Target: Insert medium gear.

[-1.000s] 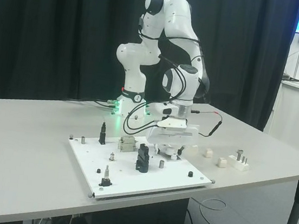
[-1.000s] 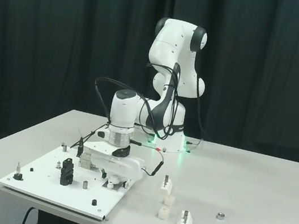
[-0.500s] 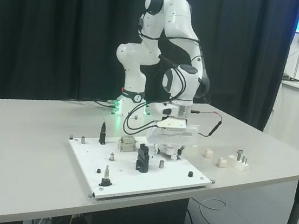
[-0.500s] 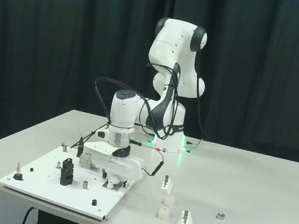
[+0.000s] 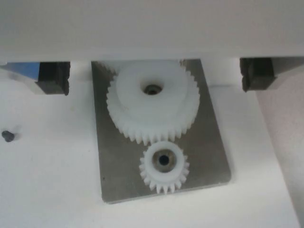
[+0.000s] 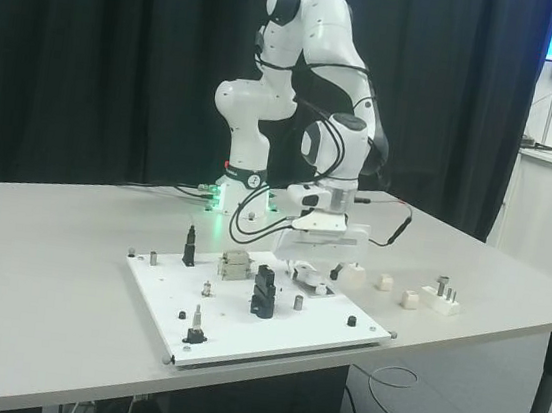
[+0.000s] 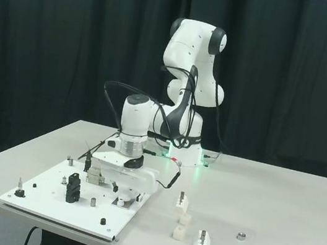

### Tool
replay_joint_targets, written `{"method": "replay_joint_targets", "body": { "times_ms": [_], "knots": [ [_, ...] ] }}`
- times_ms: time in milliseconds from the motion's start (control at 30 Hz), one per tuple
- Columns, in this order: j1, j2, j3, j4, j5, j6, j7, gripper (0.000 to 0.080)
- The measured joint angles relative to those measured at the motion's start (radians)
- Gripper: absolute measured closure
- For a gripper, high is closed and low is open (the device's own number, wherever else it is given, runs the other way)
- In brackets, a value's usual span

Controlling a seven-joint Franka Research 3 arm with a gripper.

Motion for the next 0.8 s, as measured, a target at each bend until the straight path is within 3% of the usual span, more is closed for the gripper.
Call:
{"method": "replay_joint_targets", "body": {
  "times_ms": [800],
  "knots": [
    [0.000, -0.048, -0.006, 0.000, 0.000, -0.024, -0.025, 0.0003]
  ]
}}
